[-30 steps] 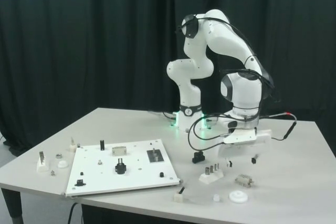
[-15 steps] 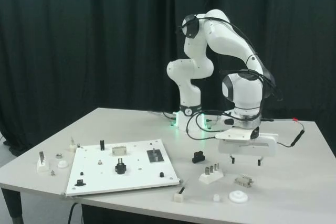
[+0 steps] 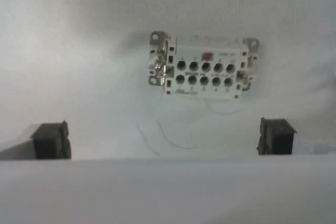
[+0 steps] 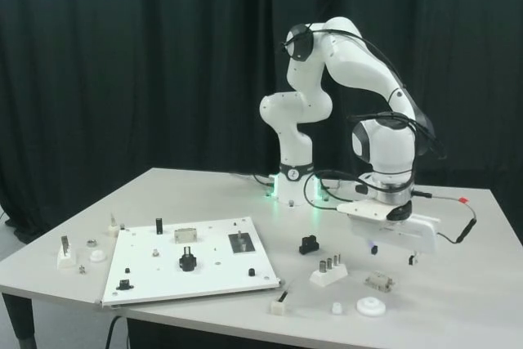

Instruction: Pick waterproof.

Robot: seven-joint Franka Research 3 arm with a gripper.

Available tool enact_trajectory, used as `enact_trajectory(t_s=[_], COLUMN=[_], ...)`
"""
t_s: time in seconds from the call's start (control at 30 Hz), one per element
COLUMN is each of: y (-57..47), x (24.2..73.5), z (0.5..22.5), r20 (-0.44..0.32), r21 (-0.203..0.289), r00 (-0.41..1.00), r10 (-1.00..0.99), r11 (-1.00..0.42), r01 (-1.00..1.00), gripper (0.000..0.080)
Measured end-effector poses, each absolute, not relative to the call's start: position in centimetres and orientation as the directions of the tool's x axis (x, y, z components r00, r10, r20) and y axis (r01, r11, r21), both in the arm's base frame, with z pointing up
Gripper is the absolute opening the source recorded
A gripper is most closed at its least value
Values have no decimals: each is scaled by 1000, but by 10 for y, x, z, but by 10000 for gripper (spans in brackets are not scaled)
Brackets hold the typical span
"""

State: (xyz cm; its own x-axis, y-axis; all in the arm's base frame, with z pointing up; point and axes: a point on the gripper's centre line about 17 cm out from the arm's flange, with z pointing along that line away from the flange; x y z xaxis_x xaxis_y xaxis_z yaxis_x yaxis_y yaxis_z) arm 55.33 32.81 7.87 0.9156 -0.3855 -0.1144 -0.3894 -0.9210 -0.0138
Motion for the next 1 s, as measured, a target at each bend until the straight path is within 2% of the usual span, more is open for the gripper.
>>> enact_trajectory(t_s=[0.47,0.73,1.0], y=[334,331,330], x=[555,558,560], z=[62,58,58], r20=[-102,-95,-89], r21=[-12,11,23], r00=[881,721,600], r10=[-462,-687,-795], r11=[-885,-725,-604], r01=[-465,-689,-797], gripper=[800,800,800])
